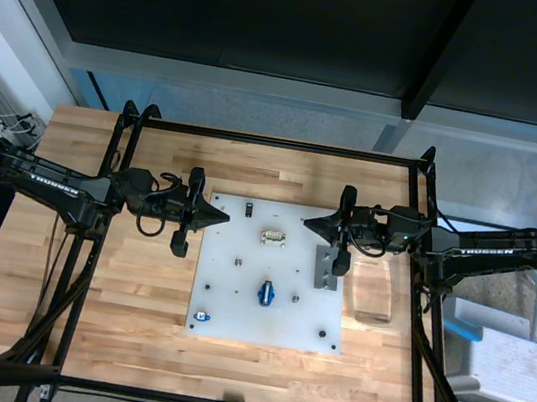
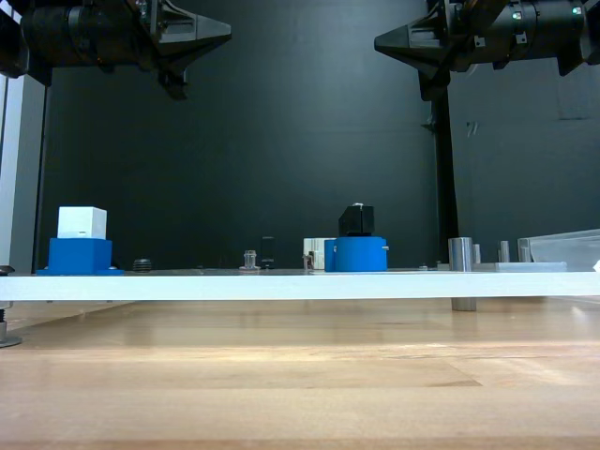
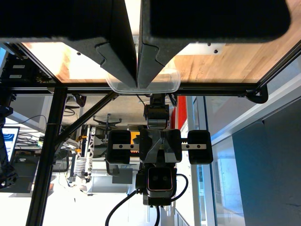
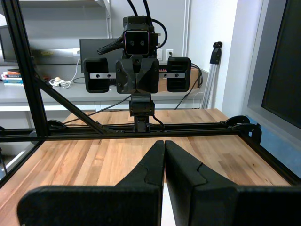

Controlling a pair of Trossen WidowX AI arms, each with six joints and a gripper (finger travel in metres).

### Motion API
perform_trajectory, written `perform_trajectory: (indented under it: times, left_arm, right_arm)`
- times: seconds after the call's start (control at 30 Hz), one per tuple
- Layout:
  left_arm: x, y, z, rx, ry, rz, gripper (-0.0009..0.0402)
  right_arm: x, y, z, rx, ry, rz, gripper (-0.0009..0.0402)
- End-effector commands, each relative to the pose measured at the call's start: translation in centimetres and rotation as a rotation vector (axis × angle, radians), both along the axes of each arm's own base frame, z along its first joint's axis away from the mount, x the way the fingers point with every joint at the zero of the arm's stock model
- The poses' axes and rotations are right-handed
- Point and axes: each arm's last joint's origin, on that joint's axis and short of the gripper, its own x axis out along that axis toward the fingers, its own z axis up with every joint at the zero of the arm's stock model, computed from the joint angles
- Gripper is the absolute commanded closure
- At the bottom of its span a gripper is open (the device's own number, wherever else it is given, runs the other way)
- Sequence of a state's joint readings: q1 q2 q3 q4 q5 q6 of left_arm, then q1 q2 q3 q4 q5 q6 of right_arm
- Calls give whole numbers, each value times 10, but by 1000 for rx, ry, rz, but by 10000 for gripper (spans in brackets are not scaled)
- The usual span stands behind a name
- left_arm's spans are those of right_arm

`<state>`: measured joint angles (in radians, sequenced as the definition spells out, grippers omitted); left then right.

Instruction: Pick the 16mm cylinder and place it in the container

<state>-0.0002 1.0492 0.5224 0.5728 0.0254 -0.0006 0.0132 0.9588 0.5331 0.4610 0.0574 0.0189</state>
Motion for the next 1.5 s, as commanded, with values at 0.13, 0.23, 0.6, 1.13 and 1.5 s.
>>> perform_trajectory:
  times: [0.13, 0.23, 0.6, 1.13, 1.5]
  left_arm:
    - [0, 0, 0, 0, -1, 0, 393]
    - [0, 0, 0, 0, -1, 0, 393]
    - [0, 0, 0, 0, -1, 0, 393]
    - [0, 0, 0, 0, 0, 0, 393]
    - [0, 0, 0, 0, -1, 0, 393]
  right_arm:
    - [0, 0, 0, 3, 0, 1, 393]
    - [0, 0, 0, 3, -1, 1, 393]
    - [2, 0, 5, 81, 31, 2, 393]
    - [17, 1, 46, 149, 673, -41, 393]
    - [42, 3, 55, 159, 1068, -71, 393]
